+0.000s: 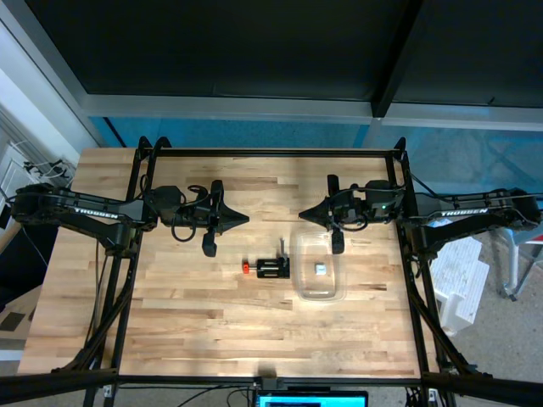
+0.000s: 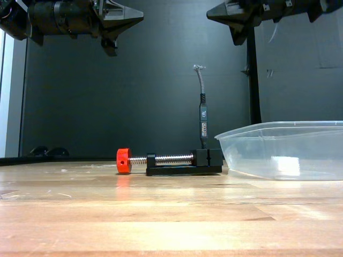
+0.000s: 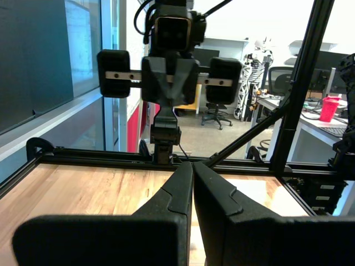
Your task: Pick the usb-c connector and install on the hub
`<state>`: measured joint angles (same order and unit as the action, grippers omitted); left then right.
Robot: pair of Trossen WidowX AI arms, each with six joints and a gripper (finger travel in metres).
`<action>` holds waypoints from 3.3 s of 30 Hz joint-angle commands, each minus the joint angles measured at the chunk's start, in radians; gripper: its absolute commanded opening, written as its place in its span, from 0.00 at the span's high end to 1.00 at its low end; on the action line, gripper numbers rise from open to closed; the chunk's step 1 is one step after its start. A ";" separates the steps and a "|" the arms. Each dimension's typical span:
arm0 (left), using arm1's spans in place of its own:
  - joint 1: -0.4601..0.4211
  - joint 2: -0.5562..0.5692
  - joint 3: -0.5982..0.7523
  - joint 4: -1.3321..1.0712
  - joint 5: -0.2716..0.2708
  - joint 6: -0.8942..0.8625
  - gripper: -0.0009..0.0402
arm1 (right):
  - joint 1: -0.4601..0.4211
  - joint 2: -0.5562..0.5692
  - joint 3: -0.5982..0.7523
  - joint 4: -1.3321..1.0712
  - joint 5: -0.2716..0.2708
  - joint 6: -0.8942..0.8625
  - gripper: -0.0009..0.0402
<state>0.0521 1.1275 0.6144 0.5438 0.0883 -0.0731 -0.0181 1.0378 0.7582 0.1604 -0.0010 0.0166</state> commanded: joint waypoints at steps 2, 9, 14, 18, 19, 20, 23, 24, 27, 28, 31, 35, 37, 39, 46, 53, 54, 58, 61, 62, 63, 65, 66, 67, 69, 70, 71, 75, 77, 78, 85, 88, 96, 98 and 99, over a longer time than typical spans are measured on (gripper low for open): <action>0.000 0.000 0.000 0.000 0.000 0.000 0.98 | 0.002 -0.019 -0.060 0.097 0.001 0.005 0.98; 0.000 0.000 0.000 0.000 0.000 0.000 0.98 | 0.000 -0.034 -0.138 0.212 0.013 0.020 0.98; 0.000 0.000 0.000 0.000 0.000 0.000 0.98 | -0.002 -0.035 -0.158 0.238 0.009 0.029 0.98; 0.000 0.000 0.000 0.000 0.000 0.000 0.98 | -0.002 -0.036 -0.161 0.249 0.010 0.030 0.98; 0.000 0.000 0.000 0.000 0.000 0.000 0.98 | -0.002 -0.036 -0.161 0.250 0.010 0.032 0.98; 0.000 0.000 0.000 0.000 0.000 0.000 0.98 | -0.002 -0.036 -0.161 0.250 0.009 0.036 0.98; 0.000 0.000 0.000 0.000 0.000 0.000 0.98 | -0.003 -0.036 -0.161 0.251 0.009 0.038 0.98; 0.000 0.000 0.000 0.000 0.000 0.000 0.98 | -0.003 -0.035 -0.161 0.251 0.009 0.037 0.98; 0.000 0.000 0.000 0.000 0.000 0.000 0.98 | -0.003 -0.035 -0.161 0.251 0.009 0.039 0.98; 0.000 0.000 0.000 0.000 0.000 0.000 0.98 | -0.003 -0.035 -0.161 0.250 0.010 0.041 0.98; 0.000 0.000 0.000 0.000 0.000 0.000 0.98 | -0.004 -0.036 -0.161 0.257 0.018 0.061 0.98; 0.000 0.000 0.000 0.000 0.000 0.000 0.98 | -0.003 -0.036 -0.161 0.256 0.018 0.059 0.98; 0.000 0.000 0.000 0.000 0.000 0.000 0.98 | -0.004 -0.036 -0.161 0.256 0.018 0.054 0.98; 0.000 0.000 0.000 0.000 0.000 0.000 0.98 | -0.003 -0.036 -0.161 0.256 0.018 0.054 0.98; 0.000 0.000 0.000 0.000 0.000 0.000 0.98 | -0.004 -0.035 -0.161 0.243 0.018 0.054 0.98; 0.000 0.000 0.000 0.000 0.000 0.000 0.98 | -0.003 -0.034 -0.161 0.243 0.018 0.054 0.98; 0.000 0.000 0.000 0.000 0.000 0.000 0.98 | -0.003 -0.034 -0.161 0.243 0.018 0.054 0.98; 0.000 0.000 0.000 0.000 0.000 0.000 0.98 | -0.003 -0.034 -0.161 0.243 0.018 0.054 0.98; 0.000 0.000 0.000 0.000 0.000 0.000 0.98 | -0.004 -0.034 -0.161 0.243 0.018 0.054 0.98; 0.000 0.000 0.000 0.000 0.000 0.000 0.98 | -0.003 -0.034 -0.161 0.243 0.018 0.054 0.98; 0.000 0.000 0.000 0.000 0.000 0.000 0.98 | -0.004 -0.034 -0.161 0.243 0.018 0.054 0.98; 0.000 0.000 0.000 0.000 0.000 0.000 0.98 | -0.003 -0.034 -0.161 0.243 0.018 0.054 0.98; 0.000 0.000 0.000 0.000 0.000 0.000 0.98 | -0.003 -0.034 -0.161 0.243 0.018 0.054 0.98; 0.000 0.000 0.000 0.000 0.000 0.000 0.98 | -0.003 -0.034 -0.161 0.243 0.018 0.054 0.98; 0.000 0.000 0.000 0.000 0.000 0.000 0.98 | -0.003 -0.034 -0.161 0.243 0.018 0.054 0.98; 0.000 0.000 0.000 0.000 0.000 0.000 0.98 | -0.004 -0.034 -0.161 0.243 0.018 0.054 0.98; 0.000 0.000 0.000 0.000 0.000 0.000 0.98 | -0.003 -0.034 -0.161 0.243 0.018 0.054 0.98; 0.000 0.000 0.000 0.000 0.000 0.000 0.98 | -0.004 -0.034 -0.161 0.243 0.018 0.054 0.98; 0.000 0.000 0.000 0.000 0.000 0.000 0.98 | -0.003 -0.034 -0.161 0.243 0.018 0.054 0.98; 0.000 0.000 0.000 0.000 0.000 0.000 0.98 | -0.004 -0.034 -0.161 0.243 0.018 0.054 0.98; 0.000 0.000 0.000 0.000 0.000 0.000 0.98 | -0.004 -0.034 -0.161 0.243 0.018 0.054 0.98; 0.000 0.000 0.000 0.000 0.000 0.000 0.98 | -0.004 -0.034 -0.161 0.243 0.018 0.054 0.98; 0.000 0.000 0.000 0.000 0.000 0.000 0.98 | -0.003 -0.034 -0.161 0.243 0.018 0.054 0.98; 0.000 0.000 0.000 0.000 0.000 0.000 0.98 | -0.004 -0.034 -0.161 0.243 0.018 0.054 0.98; 0.000 0.000 0.000 0.000 0.000 0.000 0.98 | -0.003 -0.034 -0.161 0.243 0.018 0.054 0.98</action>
<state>0.0521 1.1271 0.6144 0.5438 0.0879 -0.0731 -0.0219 1.0035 0.5964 0.4038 0.0170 0.0700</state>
